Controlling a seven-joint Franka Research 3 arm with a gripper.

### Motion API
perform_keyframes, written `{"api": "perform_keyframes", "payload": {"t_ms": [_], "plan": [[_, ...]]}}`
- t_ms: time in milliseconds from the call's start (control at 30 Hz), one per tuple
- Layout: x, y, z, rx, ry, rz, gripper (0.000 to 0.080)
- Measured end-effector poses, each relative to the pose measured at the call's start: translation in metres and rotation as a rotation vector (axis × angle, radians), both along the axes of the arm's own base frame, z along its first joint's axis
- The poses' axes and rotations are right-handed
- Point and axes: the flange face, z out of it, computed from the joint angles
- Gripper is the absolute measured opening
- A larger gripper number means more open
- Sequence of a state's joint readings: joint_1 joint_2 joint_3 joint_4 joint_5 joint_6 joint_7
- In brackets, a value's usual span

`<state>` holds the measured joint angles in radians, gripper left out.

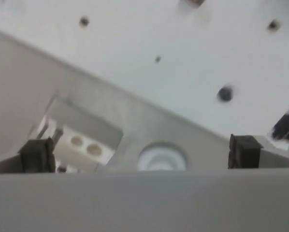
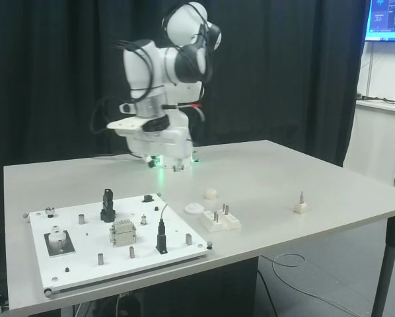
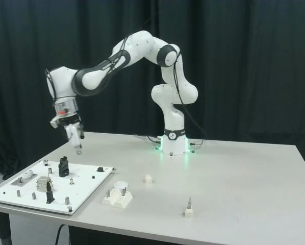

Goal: Pick square peg 2.

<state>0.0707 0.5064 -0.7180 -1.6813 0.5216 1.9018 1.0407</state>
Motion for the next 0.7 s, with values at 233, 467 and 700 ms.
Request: {"api": "perform_keyframes", "payload": {"t_ms": [233,467,700], "plan": [[0.012,0.054,-0.005,0.003,-0.004,0.066,0.0800],[0.025,0.106,-0.014,-0.035,-0.024,0.177,0.0800],[0.035,0.147,-0.028,-0.091,-0.077,0.411,0.0800]]}}
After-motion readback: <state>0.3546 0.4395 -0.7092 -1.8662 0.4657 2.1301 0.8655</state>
